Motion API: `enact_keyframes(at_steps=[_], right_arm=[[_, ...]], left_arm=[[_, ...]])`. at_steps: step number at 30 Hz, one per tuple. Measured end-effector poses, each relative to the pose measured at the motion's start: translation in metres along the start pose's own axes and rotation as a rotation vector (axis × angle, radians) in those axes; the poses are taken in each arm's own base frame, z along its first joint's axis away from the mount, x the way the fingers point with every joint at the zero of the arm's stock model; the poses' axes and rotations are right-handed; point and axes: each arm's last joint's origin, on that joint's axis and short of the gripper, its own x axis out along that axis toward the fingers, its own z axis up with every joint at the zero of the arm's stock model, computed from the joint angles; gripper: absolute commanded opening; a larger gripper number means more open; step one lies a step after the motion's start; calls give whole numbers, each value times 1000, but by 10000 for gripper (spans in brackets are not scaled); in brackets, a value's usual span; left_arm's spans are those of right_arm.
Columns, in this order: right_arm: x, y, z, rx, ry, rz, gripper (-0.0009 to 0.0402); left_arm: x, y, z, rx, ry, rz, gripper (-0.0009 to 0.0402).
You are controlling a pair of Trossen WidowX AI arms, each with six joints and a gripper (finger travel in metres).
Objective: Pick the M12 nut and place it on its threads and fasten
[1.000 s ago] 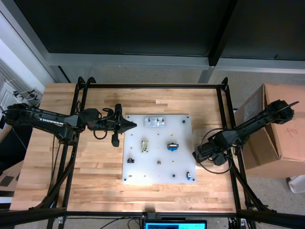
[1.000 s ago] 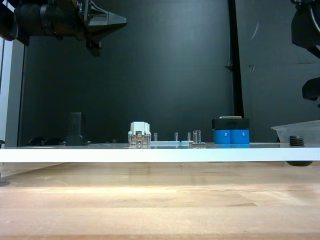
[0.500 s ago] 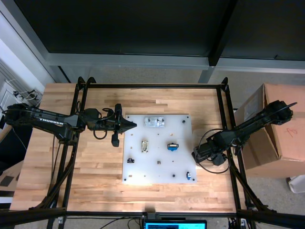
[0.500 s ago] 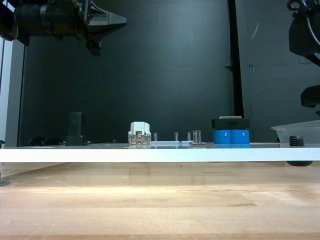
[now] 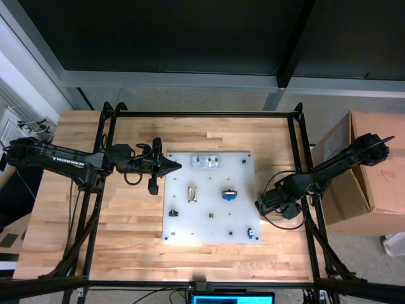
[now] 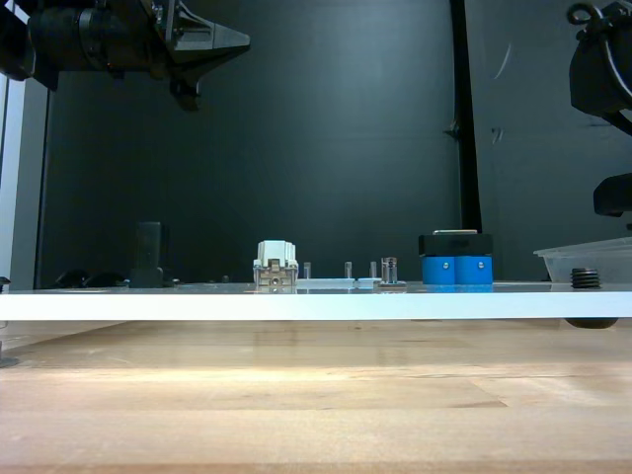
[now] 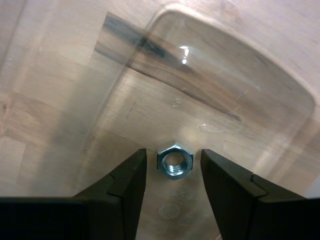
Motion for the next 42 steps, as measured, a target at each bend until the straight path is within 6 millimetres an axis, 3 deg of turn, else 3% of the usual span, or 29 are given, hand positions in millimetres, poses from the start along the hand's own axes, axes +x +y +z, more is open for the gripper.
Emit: enact_keyframes(at_steps=[9,18,25,37,42], right_arm=[[0,0,0,5,0,-1,89],[-3,0,0,24,-1,-6,83],[-19,-7,1,83,-35,-3,82],[-60,-25,1,420,-67,-19,82],[-72,-38,4,430,-65,-4,82]], left_arm=[[0,0,0,0,0,0,0],[0,0,0,0,0,0,0],[0,0,0,0,0,0,0],[0,0,0,0,0,0,0],[0,0,0,0,0,0,0]])
